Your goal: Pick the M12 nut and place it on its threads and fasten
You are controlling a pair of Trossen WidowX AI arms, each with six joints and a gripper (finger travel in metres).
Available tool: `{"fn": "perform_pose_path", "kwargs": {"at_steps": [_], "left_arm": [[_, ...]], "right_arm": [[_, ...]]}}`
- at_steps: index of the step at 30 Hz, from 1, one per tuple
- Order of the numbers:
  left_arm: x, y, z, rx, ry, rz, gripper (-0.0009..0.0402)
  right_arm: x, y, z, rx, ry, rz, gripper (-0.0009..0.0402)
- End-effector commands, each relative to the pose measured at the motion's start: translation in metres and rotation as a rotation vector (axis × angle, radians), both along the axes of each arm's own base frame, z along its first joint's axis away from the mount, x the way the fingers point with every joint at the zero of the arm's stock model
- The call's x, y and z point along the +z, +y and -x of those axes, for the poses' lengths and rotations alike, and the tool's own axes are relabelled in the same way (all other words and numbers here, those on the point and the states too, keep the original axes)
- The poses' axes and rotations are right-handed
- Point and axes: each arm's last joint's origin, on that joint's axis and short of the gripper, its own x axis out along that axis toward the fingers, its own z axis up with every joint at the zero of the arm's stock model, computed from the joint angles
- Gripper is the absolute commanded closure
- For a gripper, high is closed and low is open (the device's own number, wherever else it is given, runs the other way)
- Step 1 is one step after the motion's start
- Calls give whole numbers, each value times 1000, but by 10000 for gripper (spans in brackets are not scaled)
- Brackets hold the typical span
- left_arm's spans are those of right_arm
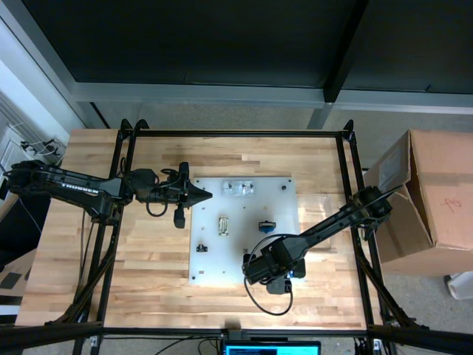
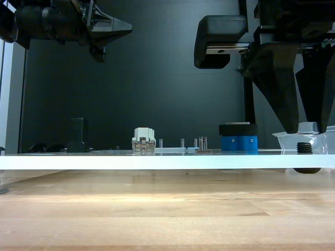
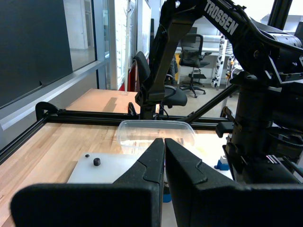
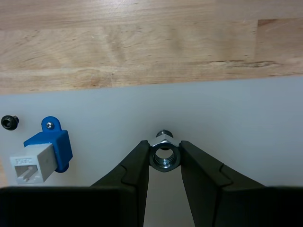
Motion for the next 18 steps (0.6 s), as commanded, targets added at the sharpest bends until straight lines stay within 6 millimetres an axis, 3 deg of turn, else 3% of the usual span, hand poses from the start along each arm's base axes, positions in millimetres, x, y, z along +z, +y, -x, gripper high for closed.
{"fn": "perform_pose_path", "kwargs": {"at_steps": [1, 18], "left_arm": [[0, 0, 0, 0, -1, 0, 393], [0, 0, 0, 0, -1, 0, 393]], "right_arm": [[-1, 0, 1, -1, 2, 2, 389], [-1, 1, 0, -3, -19, 15, 389]]}}
